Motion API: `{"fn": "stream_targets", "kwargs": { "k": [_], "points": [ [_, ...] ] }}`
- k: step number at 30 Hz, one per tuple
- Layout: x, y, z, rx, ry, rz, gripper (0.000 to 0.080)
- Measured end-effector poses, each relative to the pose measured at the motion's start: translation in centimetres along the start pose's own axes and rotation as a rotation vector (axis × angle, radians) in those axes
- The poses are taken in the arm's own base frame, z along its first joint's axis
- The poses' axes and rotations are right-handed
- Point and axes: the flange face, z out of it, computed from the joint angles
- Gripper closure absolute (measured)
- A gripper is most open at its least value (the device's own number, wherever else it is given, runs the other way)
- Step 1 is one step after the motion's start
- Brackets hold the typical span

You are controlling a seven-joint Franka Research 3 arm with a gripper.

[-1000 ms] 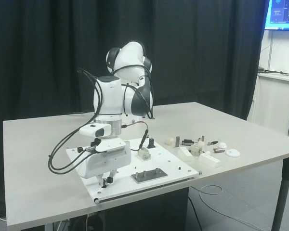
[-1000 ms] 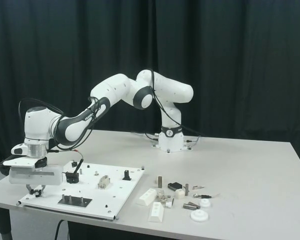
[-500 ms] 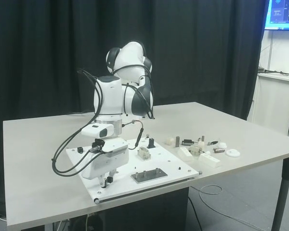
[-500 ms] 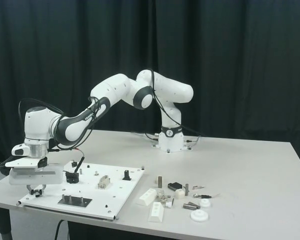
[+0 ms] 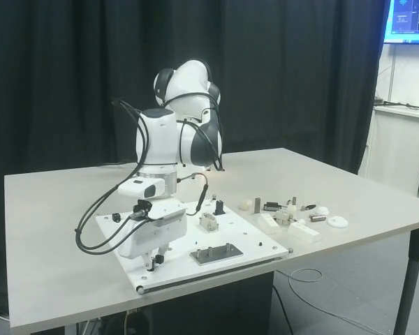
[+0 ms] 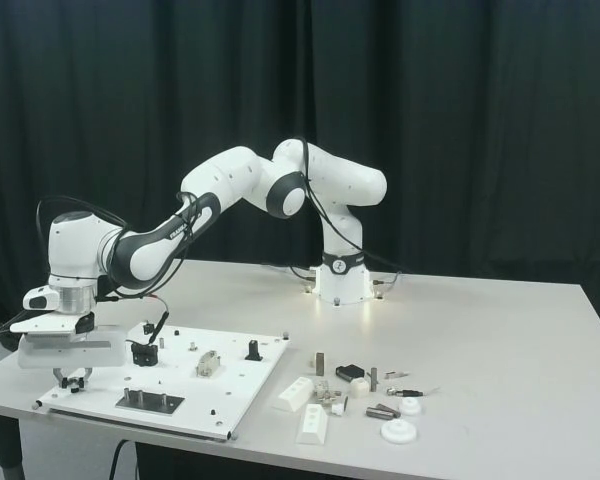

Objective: Remove bolt 4.

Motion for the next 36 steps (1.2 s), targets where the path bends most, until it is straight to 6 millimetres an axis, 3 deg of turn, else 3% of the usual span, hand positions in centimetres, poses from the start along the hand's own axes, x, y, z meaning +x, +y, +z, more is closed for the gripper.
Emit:
{"fn": "stream_targets", "kwargs": {
  "k": [14, 36],
  "points": [
    [-0.06, 0.00, 0.37, -0.001, 0.000, -0.018, 0.0578],
    [-0.06, -0.33, 0.28, 0.007, -0.011, -0.281, 0.0578]
  ]
}}
